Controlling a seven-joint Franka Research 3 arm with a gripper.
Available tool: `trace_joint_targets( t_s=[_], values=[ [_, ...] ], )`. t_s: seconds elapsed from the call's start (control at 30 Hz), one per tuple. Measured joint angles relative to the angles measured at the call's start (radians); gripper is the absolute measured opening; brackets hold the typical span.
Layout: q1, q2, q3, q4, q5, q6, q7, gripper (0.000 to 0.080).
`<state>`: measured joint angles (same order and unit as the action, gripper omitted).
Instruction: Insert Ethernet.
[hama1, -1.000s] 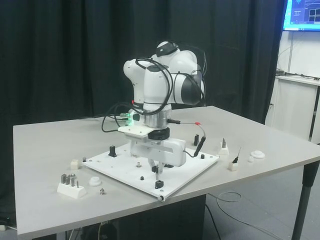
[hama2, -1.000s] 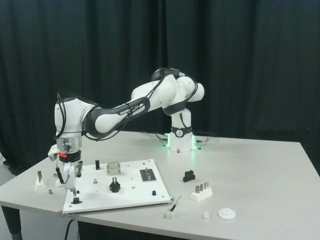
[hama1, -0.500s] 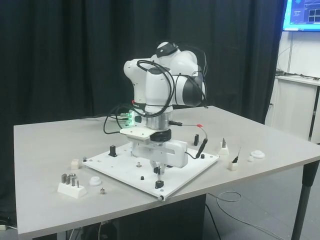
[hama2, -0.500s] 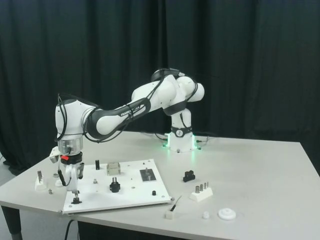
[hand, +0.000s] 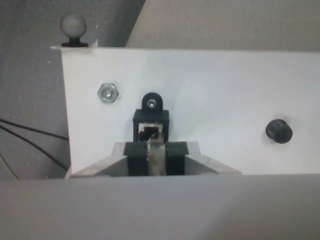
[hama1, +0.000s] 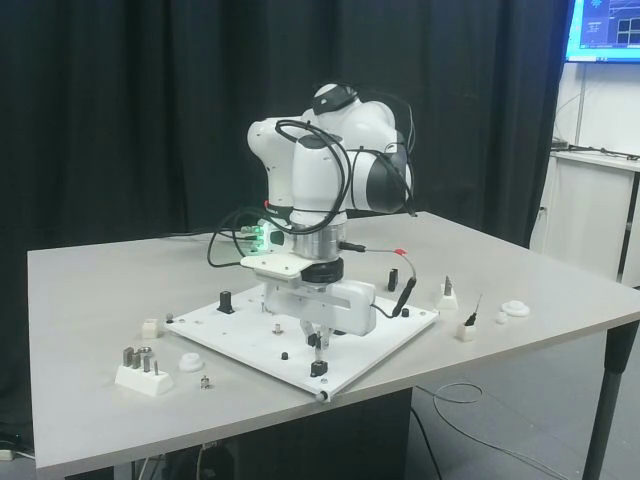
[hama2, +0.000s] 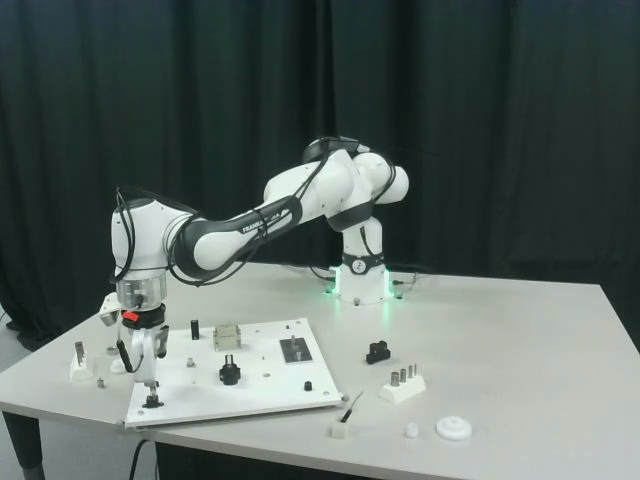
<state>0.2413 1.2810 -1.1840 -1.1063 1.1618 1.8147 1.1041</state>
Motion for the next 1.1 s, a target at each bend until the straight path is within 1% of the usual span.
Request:
trace_joint_targets(
  t_s=[1.1],
  values=[
    [-0.001,0.000,0.006,0.000,0.000,0.021,0.041,0.0071]
  ],
)
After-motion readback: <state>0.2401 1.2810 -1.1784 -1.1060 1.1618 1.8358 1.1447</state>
